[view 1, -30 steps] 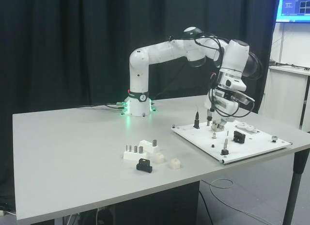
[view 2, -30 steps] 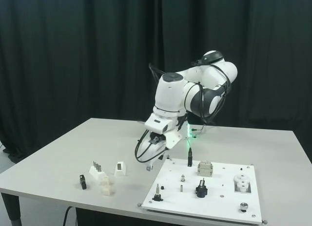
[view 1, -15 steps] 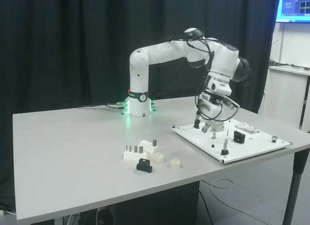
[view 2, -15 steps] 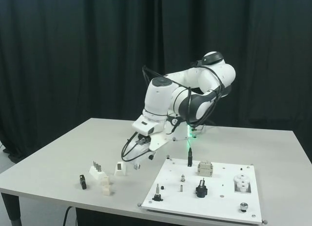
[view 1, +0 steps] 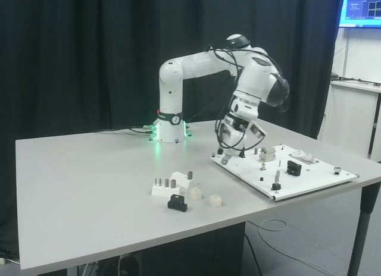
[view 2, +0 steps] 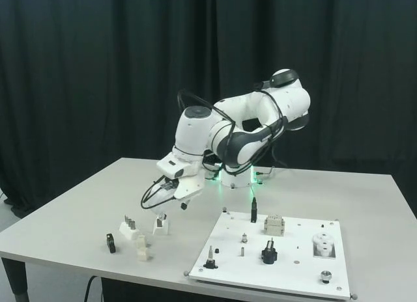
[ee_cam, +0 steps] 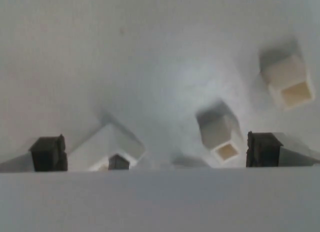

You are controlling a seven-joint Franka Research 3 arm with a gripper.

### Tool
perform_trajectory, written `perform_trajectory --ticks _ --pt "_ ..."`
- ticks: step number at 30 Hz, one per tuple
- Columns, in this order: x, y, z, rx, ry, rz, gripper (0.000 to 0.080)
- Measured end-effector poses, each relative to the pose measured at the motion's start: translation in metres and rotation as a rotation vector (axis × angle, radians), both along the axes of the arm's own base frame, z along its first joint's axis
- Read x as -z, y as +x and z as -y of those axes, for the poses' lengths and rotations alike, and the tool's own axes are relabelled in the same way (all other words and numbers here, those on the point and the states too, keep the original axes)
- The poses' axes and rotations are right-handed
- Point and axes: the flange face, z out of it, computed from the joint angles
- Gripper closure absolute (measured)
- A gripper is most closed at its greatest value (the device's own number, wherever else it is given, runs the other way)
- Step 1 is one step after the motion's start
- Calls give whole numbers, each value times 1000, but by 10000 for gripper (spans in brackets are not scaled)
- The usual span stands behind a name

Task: Pick square peg 4.

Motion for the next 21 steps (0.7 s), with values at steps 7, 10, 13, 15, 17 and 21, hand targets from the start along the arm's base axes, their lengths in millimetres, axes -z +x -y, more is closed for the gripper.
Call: perform_trajectory --ticks 7,10,13,15,17,21 --pt "5 -16 24 -3 -16 -12 3" --pt "7 -21 31 17 -25 -8 3" --pt "8 -26 38 78 -39 16 3" --pt "8 -28 42 140 -50 37 3" --pt "8 -31 46 191 -60 57 3" --pt "10 -35 54 256 -61 86 3"
